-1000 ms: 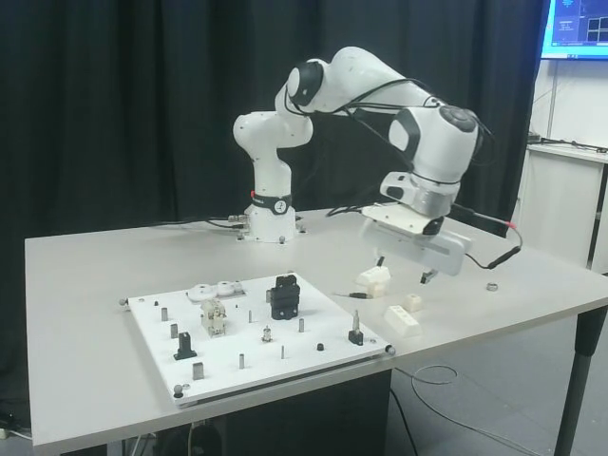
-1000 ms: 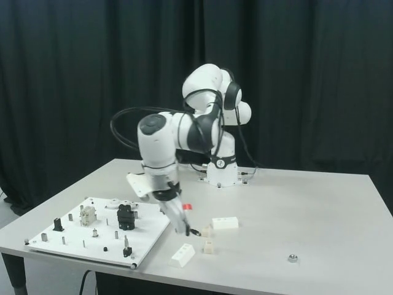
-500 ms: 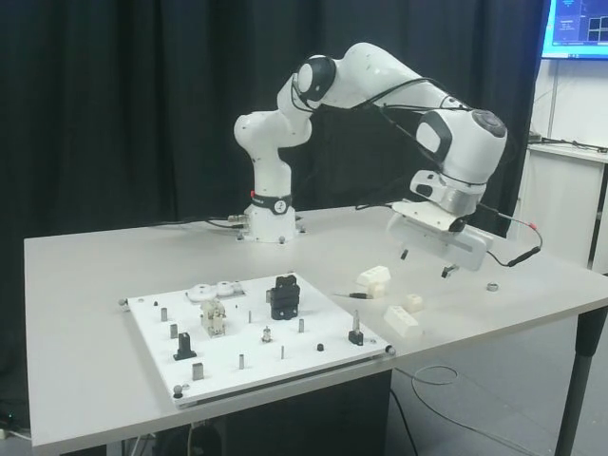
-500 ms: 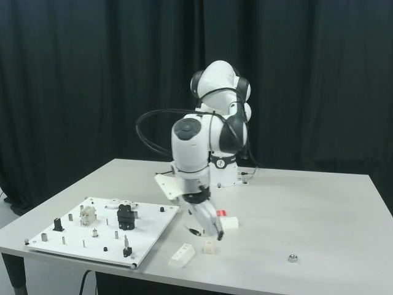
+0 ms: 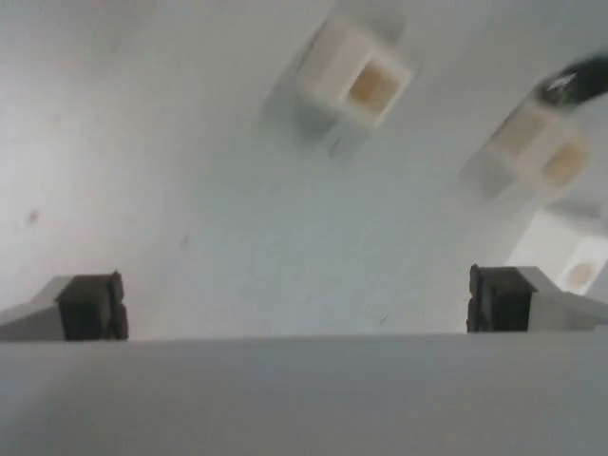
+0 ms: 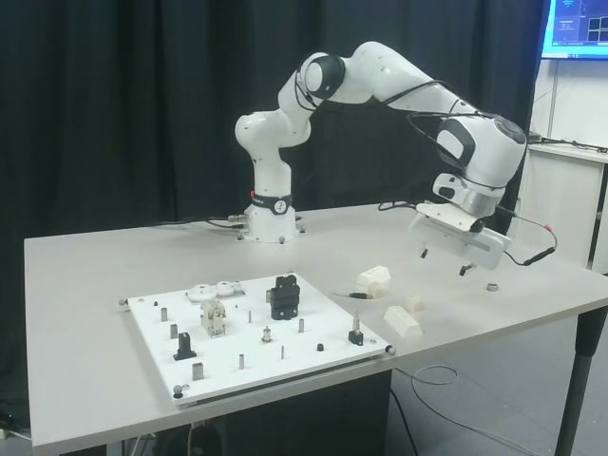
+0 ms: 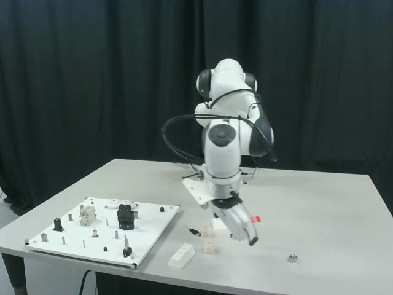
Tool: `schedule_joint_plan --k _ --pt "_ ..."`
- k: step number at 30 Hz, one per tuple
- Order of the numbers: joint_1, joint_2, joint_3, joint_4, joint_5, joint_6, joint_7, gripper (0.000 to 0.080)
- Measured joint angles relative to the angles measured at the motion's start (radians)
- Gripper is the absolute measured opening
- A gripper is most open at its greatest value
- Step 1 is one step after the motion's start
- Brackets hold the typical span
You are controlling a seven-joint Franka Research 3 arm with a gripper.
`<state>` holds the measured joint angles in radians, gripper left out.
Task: Pick bolt 4.
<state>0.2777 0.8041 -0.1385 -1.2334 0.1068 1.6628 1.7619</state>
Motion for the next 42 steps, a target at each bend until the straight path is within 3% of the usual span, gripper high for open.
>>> schedule_joint_plan --k 11,26,42 --pt "0.052 -0.034 0.048 -0.086 -0.003 0.098 0.070 0.0800" --pt "0.148 -0.061 0.051 -0.156 -0.003 0.225 0.170 0.0800" --pt "0.200 -0.062 0.049 -0.202 -0.005 0.380 0.220 0.0800"
